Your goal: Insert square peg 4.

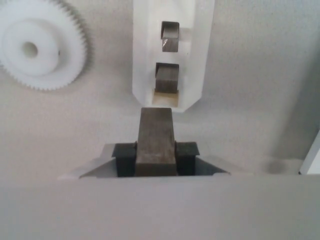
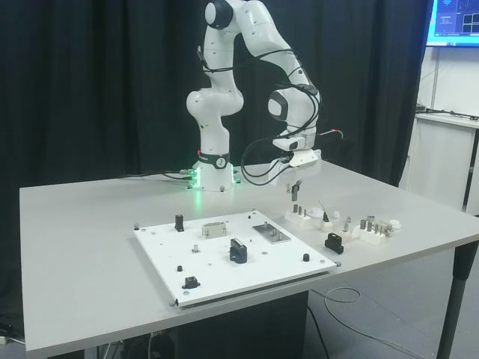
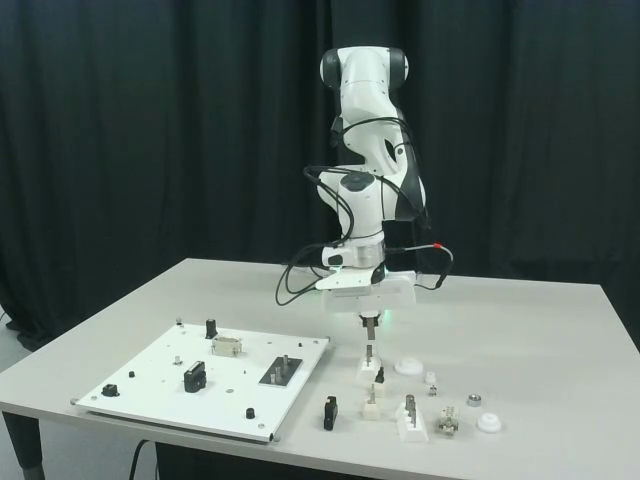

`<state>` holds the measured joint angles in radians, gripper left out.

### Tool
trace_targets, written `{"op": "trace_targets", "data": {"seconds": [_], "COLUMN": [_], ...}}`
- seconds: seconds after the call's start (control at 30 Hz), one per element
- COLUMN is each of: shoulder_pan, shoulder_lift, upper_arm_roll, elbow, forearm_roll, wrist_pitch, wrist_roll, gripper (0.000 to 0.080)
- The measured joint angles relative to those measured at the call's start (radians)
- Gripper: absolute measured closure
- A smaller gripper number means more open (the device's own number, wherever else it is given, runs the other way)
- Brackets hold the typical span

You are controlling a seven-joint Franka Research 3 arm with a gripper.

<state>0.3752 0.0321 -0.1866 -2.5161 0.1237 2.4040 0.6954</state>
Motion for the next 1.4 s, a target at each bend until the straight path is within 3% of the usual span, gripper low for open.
{"op": "trace_targets", "data": {"seconds": [0.93, 1.4], "shoulder_pan": [0.0, -0.005], "shoulder_lift": [-0.001, -0.006], "upper_arm_roll": [-0.001, -0.022], "elbow": [0.004, 0.02], "forearm_roll": [-0.022, -0.123], "wrist_pitch": [0.0, 0.009], "wrist_roll": [0.012, 0.073], "gripper": [0.0648, 0.0648]}}
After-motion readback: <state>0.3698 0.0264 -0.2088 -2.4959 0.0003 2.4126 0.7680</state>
